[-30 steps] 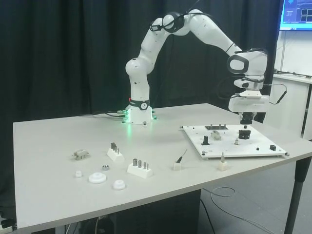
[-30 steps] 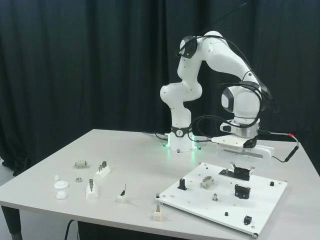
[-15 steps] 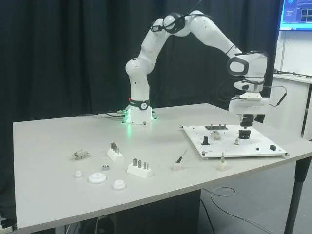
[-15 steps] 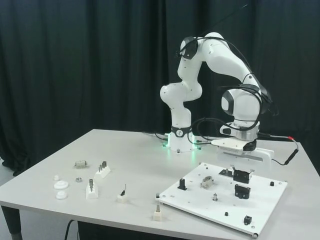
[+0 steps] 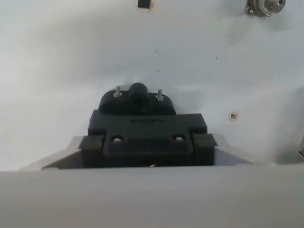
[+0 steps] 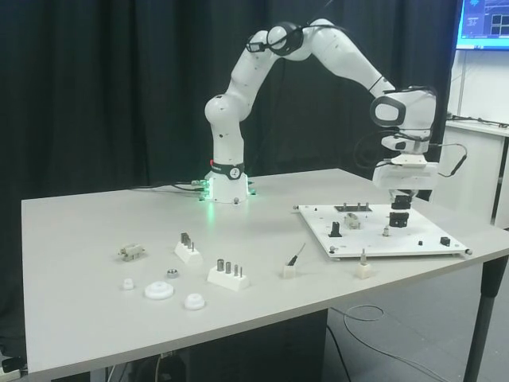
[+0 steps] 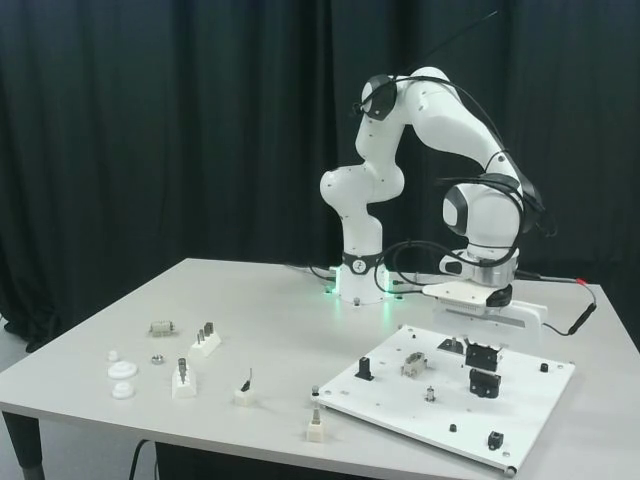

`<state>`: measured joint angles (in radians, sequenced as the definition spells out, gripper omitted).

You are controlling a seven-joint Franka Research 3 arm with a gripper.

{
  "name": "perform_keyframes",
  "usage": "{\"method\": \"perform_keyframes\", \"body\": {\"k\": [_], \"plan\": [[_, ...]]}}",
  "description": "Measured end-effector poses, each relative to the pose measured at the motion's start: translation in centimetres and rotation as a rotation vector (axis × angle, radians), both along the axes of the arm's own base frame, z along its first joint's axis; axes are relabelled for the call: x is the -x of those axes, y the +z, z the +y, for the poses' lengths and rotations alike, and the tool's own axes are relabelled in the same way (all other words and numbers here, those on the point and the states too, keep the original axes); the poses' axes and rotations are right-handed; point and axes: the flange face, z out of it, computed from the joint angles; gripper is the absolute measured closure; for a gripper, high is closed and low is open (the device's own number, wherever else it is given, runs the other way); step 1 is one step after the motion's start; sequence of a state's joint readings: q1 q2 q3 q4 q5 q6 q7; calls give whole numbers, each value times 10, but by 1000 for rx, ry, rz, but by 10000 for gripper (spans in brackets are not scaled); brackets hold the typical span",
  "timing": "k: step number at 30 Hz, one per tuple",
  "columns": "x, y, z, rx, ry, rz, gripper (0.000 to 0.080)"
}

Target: Insert D-SUB.

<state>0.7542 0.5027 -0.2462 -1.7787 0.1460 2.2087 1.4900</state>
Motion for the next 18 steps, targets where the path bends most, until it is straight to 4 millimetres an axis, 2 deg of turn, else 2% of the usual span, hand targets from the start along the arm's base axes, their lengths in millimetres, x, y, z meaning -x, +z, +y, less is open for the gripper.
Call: {"method": "perform_keyframes", "body": {"k": [18], "plan": [[3, -7, 4, 4, 9, 7, 416]]}}
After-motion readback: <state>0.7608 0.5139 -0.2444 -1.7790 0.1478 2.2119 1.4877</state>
